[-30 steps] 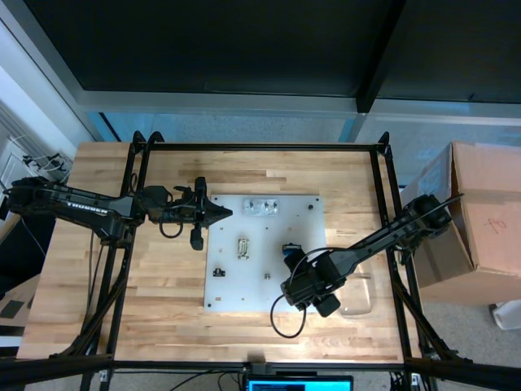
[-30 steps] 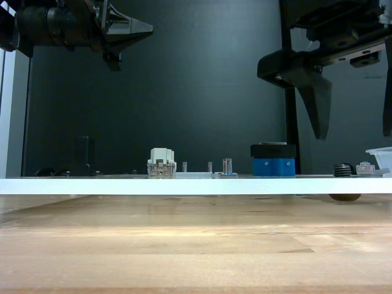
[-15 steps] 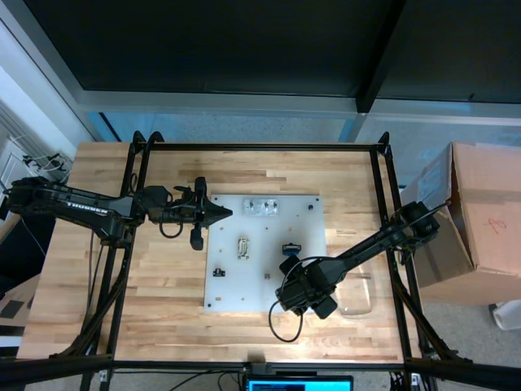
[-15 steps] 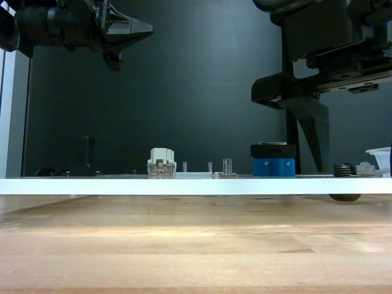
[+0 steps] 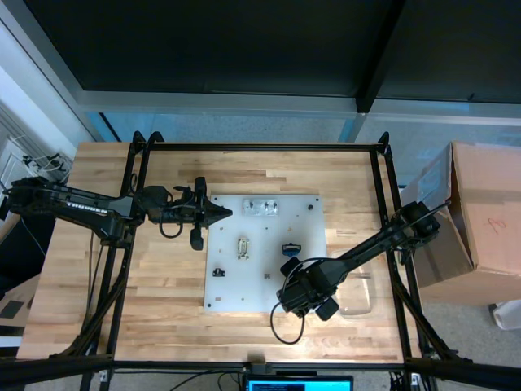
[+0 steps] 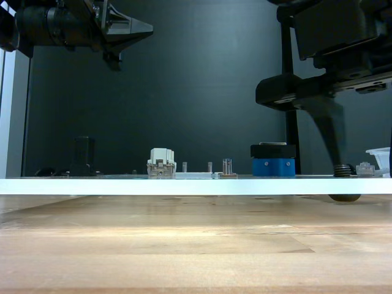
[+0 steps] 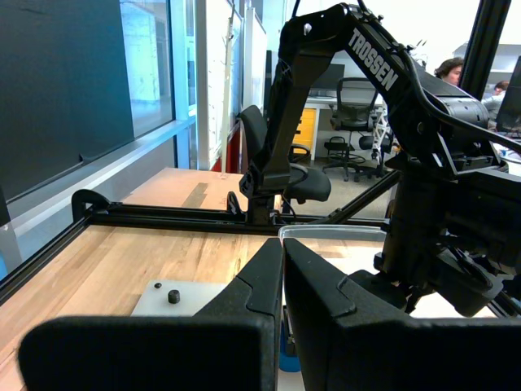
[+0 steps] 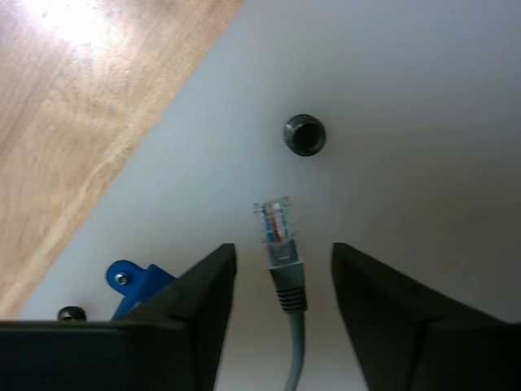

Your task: Remove the RJ45 connector from the taskboard and place in the container

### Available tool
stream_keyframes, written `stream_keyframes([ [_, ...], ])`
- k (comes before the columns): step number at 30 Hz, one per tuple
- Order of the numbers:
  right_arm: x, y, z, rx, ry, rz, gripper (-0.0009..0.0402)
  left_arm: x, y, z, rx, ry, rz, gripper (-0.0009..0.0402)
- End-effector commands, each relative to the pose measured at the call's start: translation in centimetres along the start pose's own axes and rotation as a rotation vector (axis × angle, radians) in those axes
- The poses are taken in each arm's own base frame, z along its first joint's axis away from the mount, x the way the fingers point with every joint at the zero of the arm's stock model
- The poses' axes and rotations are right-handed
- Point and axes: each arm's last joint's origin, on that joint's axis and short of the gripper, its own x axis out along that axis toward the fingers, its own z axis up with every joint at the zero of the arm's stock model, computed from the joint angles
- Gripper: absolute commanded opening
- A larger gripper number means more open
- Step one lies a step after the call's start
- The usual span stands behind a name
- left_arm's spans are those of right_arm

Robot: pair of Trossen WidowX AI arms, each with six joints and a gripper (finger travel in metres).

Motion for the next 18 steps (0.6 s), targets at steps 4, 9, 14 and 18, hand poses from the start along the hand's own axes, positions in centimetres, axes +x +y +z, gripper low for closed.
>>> stream_keyframes([
  [4,0.2,-0.1,0.0,0.003,0.002,-0.015,0.0063,0.0,0.0,0.0,0.000,0.000,0.000,0.0000],
  [9,0.2,-0.1,0.0,0.004,0.002,-0.015,0.0007,0.0,0.0,0.0,0.000,0.000,0.000,0.0000],
  [14,-0.1,-0.1,0.0,0.004,-0.002,-0.016,0.0008,0.0,0.0,0.0,0.000,0.000,0.000,0.0000],
  [18,-0.9,-0.1,-0.3,0.005,-0.014,-0.019,0.0004,0.0,0.0,0.0,0.000,0.000,0.000,0.0000],
])
